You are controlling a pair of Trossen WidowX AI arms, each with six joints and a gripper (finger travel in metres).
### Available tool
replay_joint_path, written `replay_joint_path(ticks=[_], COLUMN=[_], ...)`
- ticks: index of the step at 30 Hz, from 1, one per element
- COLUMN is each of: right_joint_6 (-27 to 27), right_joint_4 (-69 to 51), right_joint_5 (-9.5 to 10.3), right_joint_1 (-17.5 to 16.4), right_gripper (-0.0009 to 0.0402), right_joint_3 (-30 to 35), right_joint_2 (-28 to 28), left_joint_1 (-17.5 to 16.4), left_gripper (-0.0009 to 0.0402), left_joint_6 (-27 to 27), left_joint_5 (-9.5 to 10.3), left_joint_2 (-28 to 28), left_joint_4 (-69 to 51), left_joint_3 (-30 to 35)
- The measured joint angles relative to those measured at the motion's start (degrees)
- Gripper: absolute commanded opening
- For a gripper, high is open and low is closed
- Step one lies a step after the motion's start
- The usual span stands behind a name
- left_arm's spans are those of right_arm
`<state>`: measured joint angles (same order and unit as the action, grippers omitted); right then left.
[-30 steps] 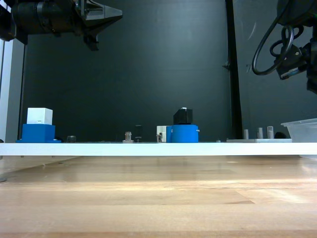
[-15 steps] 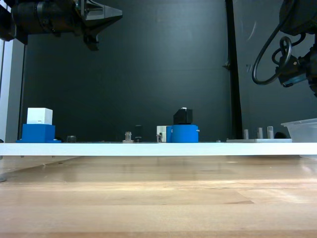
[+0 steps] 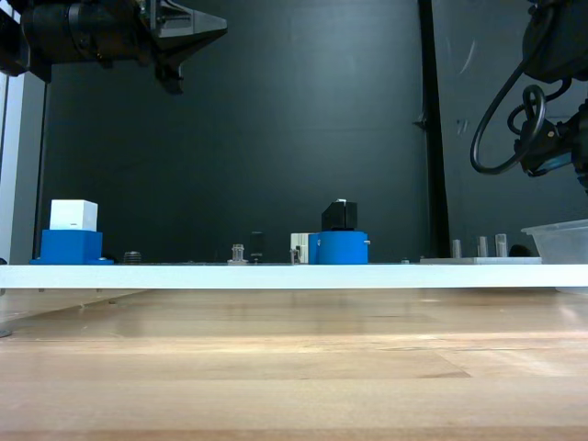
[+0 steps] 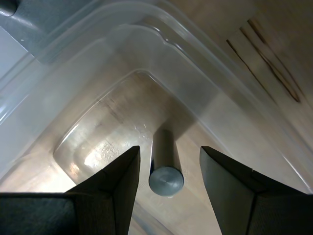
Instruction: Pick the 16mm cylinder and place it in the taskboard
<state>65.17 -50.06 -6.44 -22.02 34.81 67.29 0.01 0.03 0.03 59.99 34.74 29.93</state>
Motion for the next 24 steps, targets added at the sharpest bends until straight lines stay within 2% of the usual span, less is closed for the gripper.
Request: replay_joint_path(ticks=[24], right_joint_6=[-1.0], right_joint_4=[1.1], right_joint_5=[-0.02], right_joint_1=[0.0], right_gripper=[0.0044], right_joint_3=[-0.2], right_joint_2=[0.0], left_joint_1=[0.0], left_gripper=[0.0000], left_joint_6=[0.0], left_joint_5=[0.00], left_joint_2=[0.0], left_joint_4=[0.0], left_joint_3=[0.0])
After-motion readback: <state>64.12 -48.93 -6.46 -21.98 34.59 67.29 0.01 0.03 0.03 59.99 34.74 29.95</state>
